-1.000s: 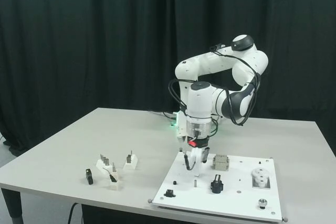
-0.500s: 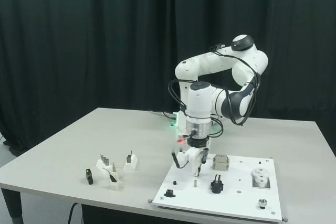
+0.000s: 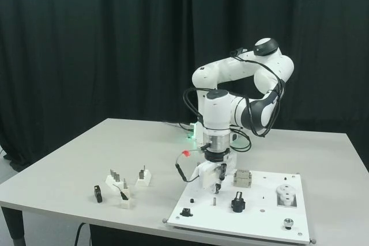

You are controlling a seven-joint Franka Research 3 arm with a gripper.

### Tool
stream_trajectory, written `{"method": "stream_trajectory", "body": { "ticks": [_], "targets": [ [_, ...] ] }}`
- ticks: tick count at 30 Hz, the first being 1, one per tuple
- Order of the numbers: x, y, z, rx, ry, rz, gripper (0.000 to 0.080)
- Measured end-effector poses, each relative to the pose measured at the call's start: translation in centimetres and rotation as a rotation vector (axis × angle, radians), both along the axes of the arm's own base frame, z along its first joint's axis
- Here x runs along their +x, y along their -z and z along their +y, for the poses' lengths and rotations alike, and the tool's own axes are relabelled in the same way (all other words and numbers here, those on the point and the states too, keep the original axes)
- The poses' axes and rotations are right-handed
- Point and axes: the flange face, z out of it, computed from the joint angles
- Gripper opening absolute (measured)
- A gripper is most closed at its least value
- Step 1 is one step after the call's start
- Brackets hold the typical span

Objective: Insert BNC.

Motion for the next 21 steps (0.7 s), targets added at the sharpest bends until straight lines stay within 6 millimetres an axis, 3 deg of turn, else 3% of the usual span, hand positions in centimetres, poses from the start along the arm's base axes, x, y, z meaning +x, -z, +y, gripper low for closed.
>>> {"method": "stream_trajectory", "body": {
  "ticks": [21],
  "targets": [
    [-0.2,0.1,-1.5,0.096,0.284,0.007,0.0120]
  ]
}}
